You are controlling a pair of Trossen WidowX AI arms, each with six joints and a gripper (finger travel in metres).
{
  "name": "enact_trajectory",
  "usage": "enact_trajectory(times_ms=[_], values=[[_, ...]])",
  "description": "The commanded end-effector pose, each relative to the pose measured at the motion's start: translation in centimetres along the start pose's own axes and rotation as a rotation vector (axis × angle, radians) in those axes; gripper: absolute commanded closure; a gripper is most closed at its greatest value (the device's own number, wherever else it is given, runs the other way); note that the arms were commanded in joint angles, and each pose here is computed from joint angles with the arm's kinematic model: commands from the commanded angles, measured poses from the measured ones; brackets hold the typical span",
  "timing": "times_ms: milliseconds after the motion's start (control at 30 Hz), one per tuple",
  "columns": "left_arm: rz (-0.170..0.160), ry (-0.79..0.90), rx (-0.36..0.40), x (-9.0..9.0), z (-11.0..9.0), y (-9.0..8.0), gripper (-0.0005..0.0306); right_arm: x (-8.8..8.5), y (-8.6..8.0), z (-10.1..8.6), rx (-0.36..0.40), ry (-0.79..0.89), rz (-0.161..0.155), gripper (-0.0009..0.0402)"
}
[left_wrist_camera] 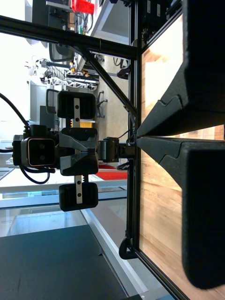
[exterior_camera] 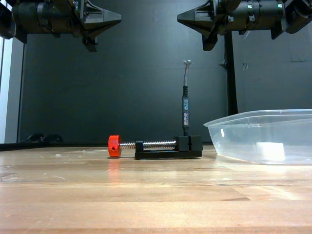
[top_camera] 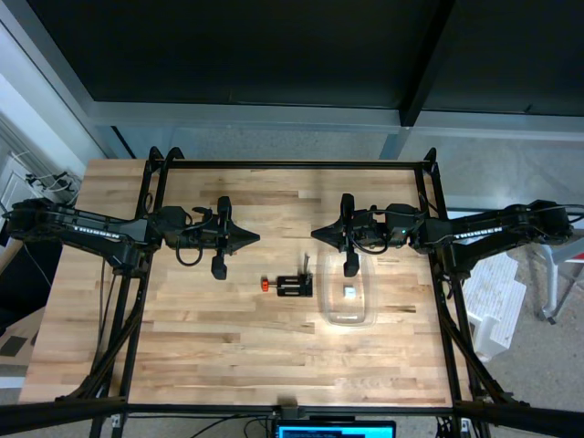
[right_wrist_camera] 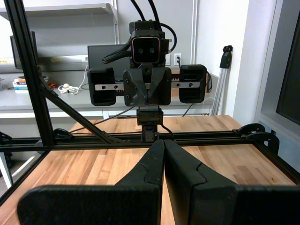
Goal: Remove the USB-C connector from taskboard and place in the container
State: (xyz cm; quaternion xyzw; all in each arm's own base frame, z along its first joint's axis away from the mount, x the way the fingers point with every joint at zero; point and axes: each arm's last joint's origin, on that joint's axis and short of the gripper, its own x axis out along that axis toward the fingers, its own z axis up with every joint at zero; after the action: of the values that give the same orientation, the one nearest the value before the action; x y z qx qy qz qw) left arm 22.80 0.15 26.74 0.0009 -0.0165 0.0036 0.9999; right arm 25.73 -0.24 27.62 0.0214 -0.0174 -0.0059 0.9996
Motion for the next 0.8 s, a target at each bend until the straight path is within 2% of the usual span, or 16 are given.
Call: enact_trajectory(times_ms=[33, 333, 433, 533, 633, 800], values=[[0.000, -0.001, 0.000, 0.0, 0.0, 0.0, 0.0300, 0.0, 0.1, 0.0, 0.005, 0.001, 0.003, 0.0393], [0.000, -0.001, 0.000, 0.0, 0.0, 0.0, 0.0300, 0.0, 0.1, 0.0, 0.007, 0.001, 0.004, 0.0393], [0.000, -0.001, 0.000, 0.0, 0.0, 0.0, 0.0300, 0.0, 0.1, 0.1, 0.046, 0.019, 0.013, 0.0393], [0.000, -0.001, 0.000, 0.0, 0.0, 0.0, 0.0300, 0.3, 0.3, 0.1, 0.054, 0.134, 0.030, 0.0393], [0.000, -0.001, 0.000, 0.0, 0.0, 0.0, 0.0300, 0.5, 0.8, 0.2, 0.029, 0.282, 0.039, 0.0393], [0.000, -0.001, 0.000, 0.0, 0.0, 0.0, 0.0300, 0.3, 1.7, 0.8, 0.016, 0.434, 0.062, 0.0393]])
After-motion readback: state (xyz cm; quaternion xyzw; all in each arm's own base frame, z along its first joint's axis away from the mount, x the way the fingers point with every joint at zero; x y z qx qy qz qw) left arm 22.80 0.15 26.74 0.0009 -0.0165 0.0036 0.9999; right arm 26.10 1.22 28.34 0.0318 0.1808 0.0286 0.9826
